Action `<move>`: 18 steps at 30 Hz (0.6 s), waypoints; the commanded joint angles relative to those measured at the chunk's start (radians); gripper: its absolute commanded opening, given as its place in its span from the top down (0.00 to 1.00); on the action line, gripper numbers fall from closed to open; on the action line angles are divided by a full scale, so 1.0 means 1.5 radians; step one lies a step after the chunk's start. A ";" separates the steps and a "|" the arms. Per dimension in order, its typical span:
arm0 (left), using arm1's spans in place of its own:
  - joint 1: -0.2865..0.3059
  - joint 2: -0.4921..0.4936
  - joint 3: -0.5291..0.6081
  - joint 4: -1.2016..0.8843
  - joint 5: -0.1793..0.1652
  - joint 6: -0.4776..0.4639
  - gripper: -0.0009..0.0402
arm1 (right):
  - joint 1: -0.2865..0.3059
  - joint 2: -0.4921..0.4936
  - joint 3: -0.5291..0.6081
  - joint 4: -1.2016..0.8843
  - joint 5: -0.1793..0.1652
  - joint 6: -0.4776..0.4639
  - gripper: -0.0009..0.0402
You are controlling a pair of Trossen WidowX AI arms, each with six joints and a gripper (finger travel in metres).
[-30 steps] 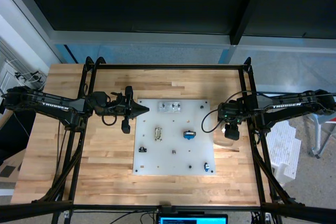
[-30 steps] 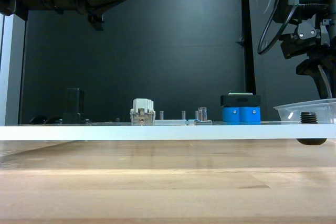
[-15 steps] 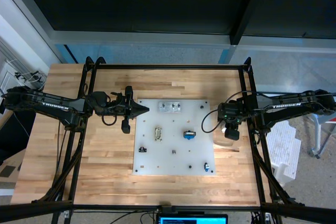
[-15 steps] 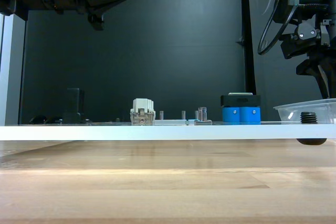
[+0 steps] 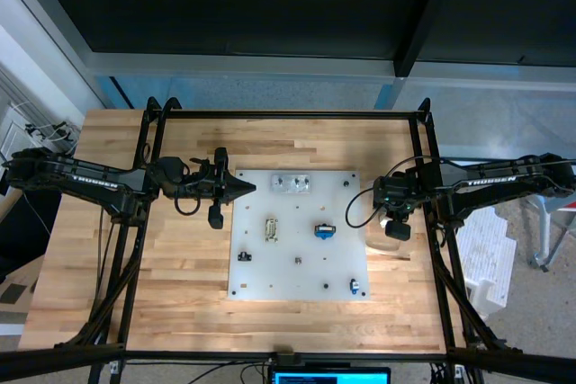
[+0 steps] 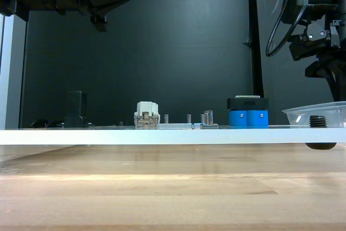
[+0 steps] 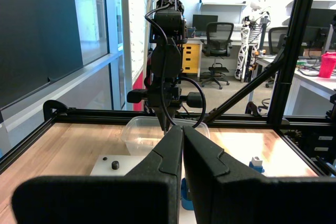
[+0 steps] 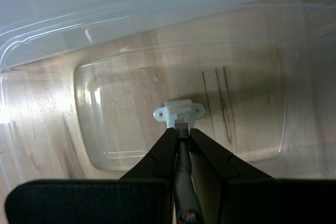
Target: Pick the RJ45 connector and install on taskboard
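The right gripper pinches the RJ45 connector tight over the clear tray, probably to carry it to the taskboard. The left gripper hangs closed at the board's left edge, out of the way.

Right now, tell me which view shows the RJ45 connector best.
Right wrist view: the RJ45 connector sits pinched at the right gripper's tips over the clear tray. Other views show only that arm, never the plug. The left gripper hangs shut above the taskboard's left edge.
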 commanded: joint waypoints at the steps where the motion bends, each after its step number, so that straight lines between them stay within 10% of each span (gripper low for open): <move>1: 0.000 0.000 0.000 0.000 0.000 0.000 0.98 | 0.000 0.000 0.002 -0.001 0.000 0.000 0.97; 18: 0.000 0.000 0.000 0.000 0.000 0.000 0.98 | 0.000 -0.003 0.040 -0.020 0.005 -0.020 0.98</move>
